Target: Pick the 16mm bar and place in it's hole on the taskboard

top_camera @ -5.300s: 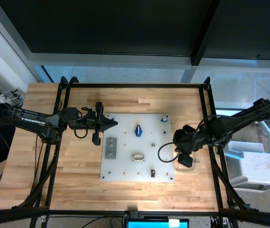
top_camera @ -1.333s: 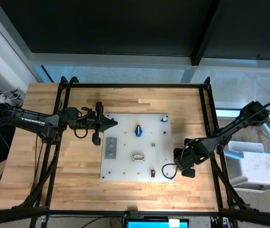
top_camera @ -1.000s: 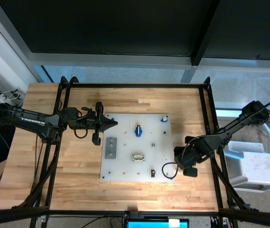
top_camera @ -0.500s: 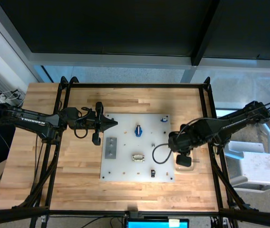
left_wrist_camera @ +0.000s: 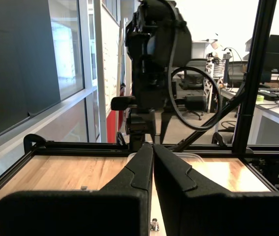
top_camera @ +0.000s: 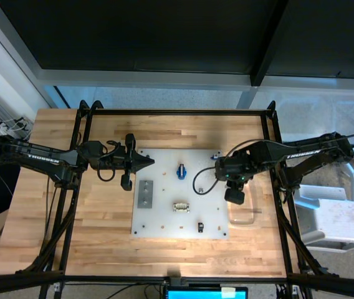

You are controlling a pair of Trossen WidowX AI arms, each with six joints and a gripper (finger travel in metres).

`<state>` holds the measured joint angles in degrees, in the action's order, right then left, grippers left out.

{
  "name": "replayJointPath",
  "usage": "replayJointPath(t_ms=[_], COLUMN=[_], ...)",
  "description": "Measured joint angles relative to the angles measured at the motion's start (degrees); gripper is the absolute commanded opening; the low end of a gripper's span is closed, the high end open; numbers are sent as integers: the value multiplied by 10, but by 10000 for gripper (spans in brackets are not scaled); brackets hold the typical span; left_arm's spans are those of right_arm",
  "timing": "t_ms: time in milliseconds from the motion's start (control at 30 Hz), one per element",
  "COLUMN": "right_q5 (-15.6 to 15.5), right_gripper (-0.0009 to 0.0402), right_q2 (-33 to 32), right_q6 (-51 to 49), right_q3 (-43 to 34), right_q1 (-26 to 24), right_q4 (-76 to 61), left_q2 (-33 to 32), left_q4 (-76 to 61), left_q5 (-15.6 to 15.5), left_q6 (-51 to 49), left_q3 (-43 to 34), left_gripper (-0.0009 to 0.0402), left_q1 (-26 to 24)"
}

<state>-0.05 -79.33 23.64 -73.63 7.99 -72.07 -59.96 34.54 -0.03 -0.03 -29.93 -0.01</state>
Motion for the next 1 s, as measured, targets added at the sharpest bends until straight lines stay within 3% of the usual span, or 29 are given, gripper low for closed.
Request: replayJointPath(t_ms=[467, 1000], right_q5=[-1, 0], right_gripper=[2, 2], right_q2=[-52, -111], right_q6=[-127, -225], right_q3=[0, -2], right_q1=[-127, -177], right_q4=[9, 60], left_q2=[0, 0], left_q4=[0, 0], left_q5=[0, 0], left_q6=[0, 0], left_q3=[0, 0], left_gripper=[0, 0], left_q1=[0, 0])
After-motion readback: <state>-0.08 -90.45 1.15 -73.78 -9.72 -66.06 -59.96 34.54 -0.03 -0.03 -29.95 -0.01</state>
